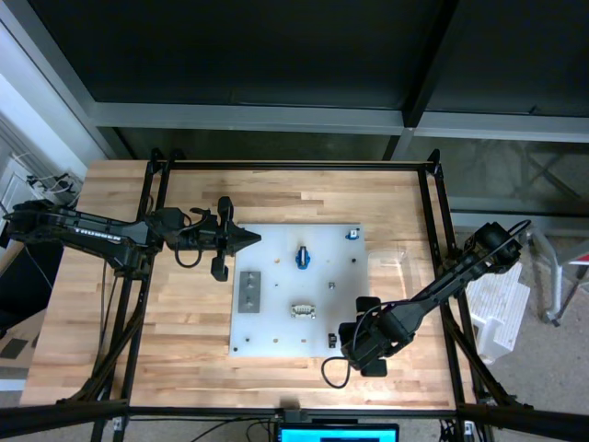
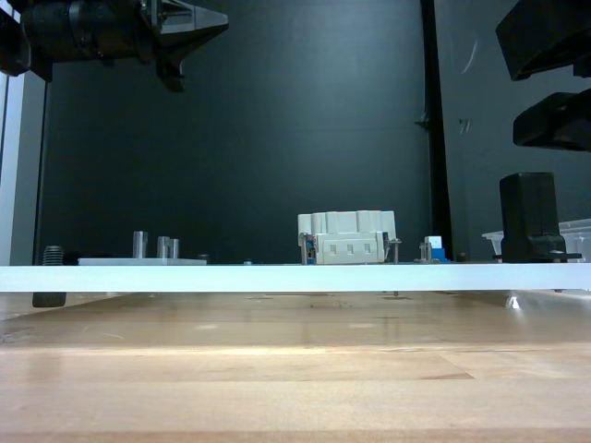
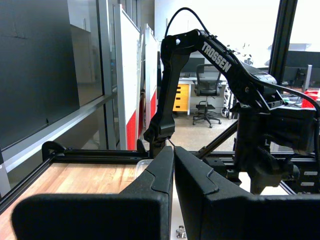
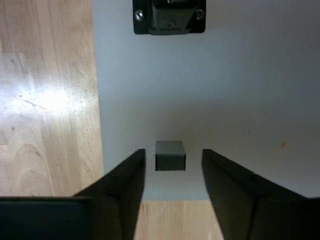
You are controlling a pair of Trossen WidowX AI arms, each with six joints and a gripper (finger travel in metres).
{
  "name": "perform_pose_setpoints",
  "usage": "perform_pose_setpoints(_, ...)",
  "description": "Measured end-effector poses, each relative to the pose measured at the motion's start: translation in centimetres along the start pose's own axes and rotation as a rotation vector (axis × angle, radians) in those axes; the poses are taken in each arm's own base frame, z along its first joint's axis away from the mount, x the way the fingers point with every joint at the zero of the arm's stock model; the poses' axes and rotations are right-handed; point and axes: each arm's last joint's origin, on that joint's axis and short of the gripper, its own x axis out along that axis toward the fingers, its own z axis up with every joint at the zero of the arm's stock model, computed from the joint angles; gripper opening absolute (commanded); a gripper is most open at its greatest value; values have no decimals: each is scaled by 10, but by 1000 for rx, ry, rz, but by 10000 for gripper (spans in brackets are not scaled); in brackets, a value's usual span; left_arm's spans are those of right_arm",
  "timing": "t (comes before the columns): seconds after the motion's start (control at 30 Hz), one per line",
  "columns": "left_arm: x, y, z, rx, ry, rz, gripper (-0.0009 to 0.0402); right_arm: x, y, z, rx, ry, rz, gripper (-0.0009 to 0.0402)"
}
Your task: Pick the 16mm bar and install on taskboard
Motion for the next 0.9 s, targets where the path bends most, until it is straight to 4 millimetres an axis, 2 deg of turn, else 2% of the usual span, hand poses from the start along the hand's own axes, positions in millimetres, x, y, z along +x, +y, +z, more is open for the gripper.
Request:
perform_pose_setpoints(0.13,0,0,0,0,0,0,0,-5,1,1,0,-1,8,237)
perform_pose_setpoints(0.23,0,0,0,0,0,0,0,-17,0,1,-15,-3,10,246)
perform_pose_setpoints(0.53,0,0,0,0,0,0,0,-51,-8,-4,-18,-31,29,247)
perform_pose_setpoints(0.9,0,0,0,0,0,0,0,-61,-11,-6,-15,-63,49,247)
